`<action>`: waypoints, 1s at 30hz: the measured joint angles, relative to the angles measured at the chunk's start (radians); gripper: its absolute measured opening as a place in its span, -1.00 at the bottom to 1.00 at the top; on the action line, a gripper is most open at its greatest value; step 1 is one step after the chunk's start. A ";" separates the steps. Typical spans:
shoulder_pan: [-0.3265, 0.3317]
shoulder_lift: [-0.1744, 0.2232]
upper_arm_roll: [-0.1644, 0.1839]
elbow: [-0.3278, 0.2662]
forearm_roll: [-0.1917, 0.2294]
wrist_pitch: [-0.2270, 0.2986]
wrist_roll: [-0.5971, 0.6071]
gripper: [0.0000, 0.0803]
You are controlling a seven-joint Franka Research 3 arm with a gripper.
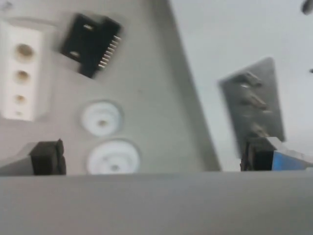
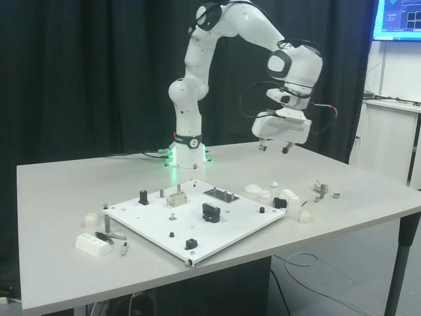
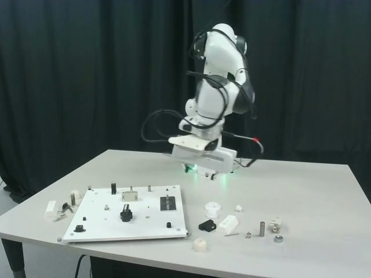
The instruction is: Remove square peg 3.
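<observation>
Grey pegs (image 1: 250,100) stand upright in their dark plate (image 2: 221,193); the pincer (image 2: 273,147) hangs high, fingers apart.

A white robot arm rises from its base, bends over at the top and reaches down and forward. Its claw (image 2: 273,149) hangs high above the desk (image 2: 368,191), fingers spread apart, holding nothing.

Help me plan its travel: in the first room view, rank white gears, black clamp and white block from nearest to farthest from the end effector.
1. white gears, right of board.
2. black clamp, mid-board.
3. white block, left of board.
</observation>
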 joint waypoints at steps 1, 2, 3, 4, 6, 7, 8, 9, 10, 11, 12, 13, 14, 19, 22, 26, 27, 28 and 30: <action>-0.011 -0.008 0.000 -0.007 -0.002 0.000 -0.011 0.99; -0.022 -0.016 0.000 -0.015 -0.005 0.000 -0.022 0.99; -0.033 -0.025 0.000 -0.024 -0.008 0.000 -0.034 0.99; -0.044 -0.033 0.000 -0.031 -0.012 0.000 -0.044 0.99; -0.067 -0.049 0.000 -0.046 -0.020 0.001 -0.070 0.99; -0.078 -0.056 0.000 -0.053 -0.022 0.001 -0.082 0.99; -0.088 -0.063 0.000 -0.059 -0.024 0.002 -0.094 0.99; -0.100 -0.071 0.000 -0.066 -0.026 0.004 -0.107 0.99; -0.111 -0.077 0.000 -0.072 -0.028 0.006 -0.120 0.99; -0.122 -0.083 0.000 -0.078 -0.030 0.008 -0.134 0.99; -0.134 -0.088 0.000 -0.082 -0.032 0.010 -0.148 0.99; -0.144 -0.093 0.000 -0.087 -0.034 0.013 -0.161 0.99; -0.155 -0.098 0.000 -0.092 -0.037 0.017 -0.173 0.99; -0.209 -0.116 0.000 -0.114 -0.049 0.030 -0.233 0.99; -0.241 -0.124 0.000 -0.127 -0.056 0.040 -0.270 0.99; -0.282 -0.131 0.000 -0.145 -0.057 0.058 -0.326 0.99; -0.292 -0.133 0.000 -0.150 -0.058 0.064 -0.341 0.99; -0.302 -0.135 0.000 -0.155 -0.059 0.068 -0.355 0.99; -0.321 -0.138 0.000 -0.165 -0.061 0.076 -0.385 0.99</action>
